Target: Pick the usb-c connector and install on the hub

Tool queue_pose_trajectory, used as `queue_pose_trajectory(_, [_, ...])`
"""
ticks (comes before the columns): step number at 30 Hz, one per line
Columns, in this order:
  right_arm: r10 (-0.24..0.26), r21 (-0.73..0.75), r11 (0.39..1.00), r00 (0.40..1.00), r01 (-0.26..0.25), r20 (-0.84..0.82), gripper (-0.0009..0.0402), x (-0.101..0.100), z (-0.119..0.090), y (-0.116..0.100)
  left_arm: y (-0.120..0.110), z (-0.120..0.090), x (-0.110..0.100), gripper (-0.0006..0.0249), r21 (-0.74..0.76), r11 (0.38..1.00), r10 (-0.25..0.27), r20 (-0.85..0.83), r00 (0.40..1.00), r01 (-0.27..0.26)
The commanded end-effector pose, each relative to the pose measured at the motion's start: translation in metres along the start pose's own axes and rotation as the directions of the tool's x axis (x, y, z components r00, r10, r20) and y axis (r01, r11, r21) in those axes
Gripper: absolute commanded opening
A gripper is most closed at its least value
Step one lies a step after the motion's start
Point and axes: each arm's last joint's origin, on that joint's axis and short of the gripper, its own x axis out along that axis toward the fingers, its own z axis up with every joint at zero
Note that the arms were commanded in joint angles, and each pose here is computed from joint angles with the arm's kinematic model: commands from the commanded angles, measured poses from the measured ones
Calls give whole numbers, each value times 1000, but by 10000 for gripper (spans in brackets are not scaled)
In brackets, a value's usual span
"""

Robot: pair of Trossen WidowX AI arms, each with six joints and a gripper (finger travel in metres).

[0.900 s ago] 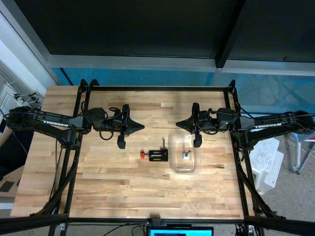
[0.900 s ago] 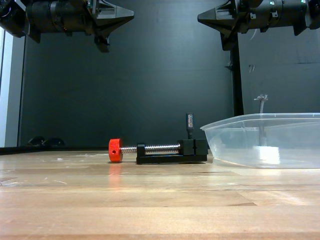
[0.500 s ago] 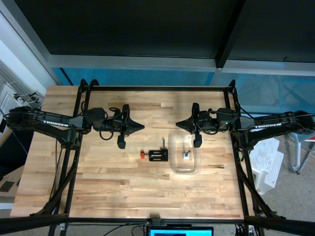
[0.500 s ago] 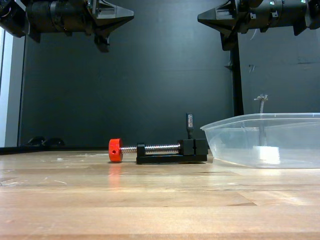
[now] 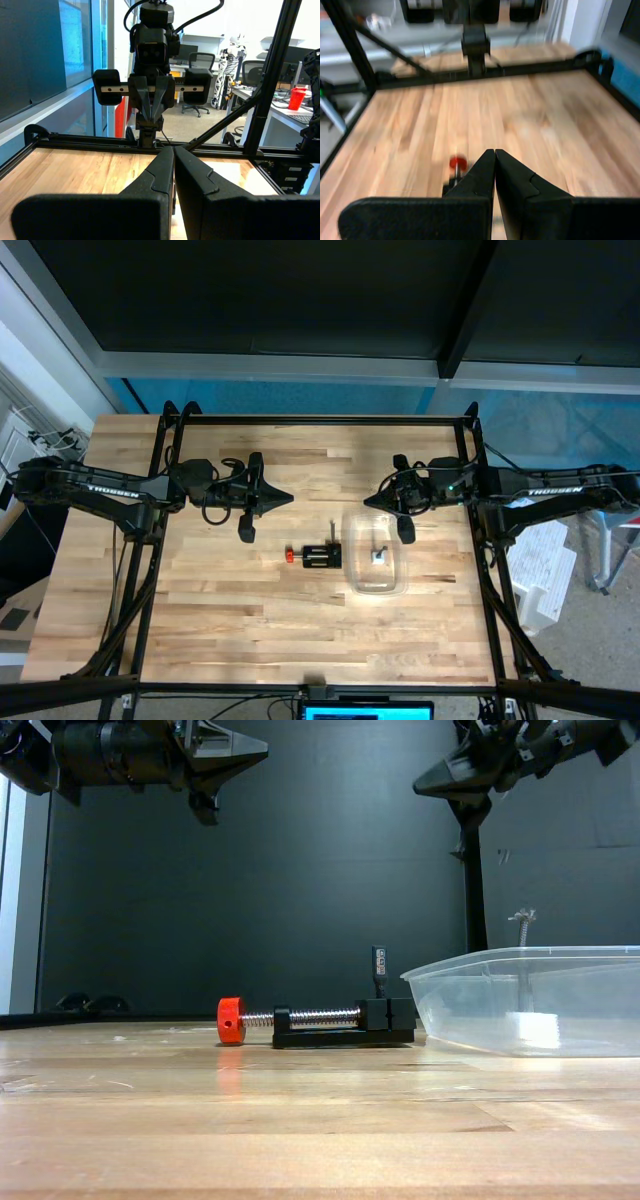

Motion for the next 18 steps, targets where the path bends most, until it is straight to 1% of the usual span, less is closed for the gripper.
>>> queue_pose_trajectory(1, [4,-7,1000,995,-5,-100,0,-6,2,4,0,0,0,0,0,1000,0,0,1000,0])
queue_pose_trajectory(6, [14,-18,1000,965,-19,-262,0,-15,1,11,0,0,0,0,0,1000,0,0,1000,0])
queue_pose_trajectory(11, [13,-18,1000,919,-22,-394,0,-18,-1,17,0,0,0,0,0,1000,0,0,1000,0])
queue_pose_trajectory(15, [16,-27,999,880,-33,-474,0,-19,-2,21,0,0,0,0,0,1000,0,0,1000,0])
queue_pose_trajectory(18, [14,-20,999,853,-28,-521,0,-19,-3,24,0,0,0,0,0,1000,0,0,1000,0])
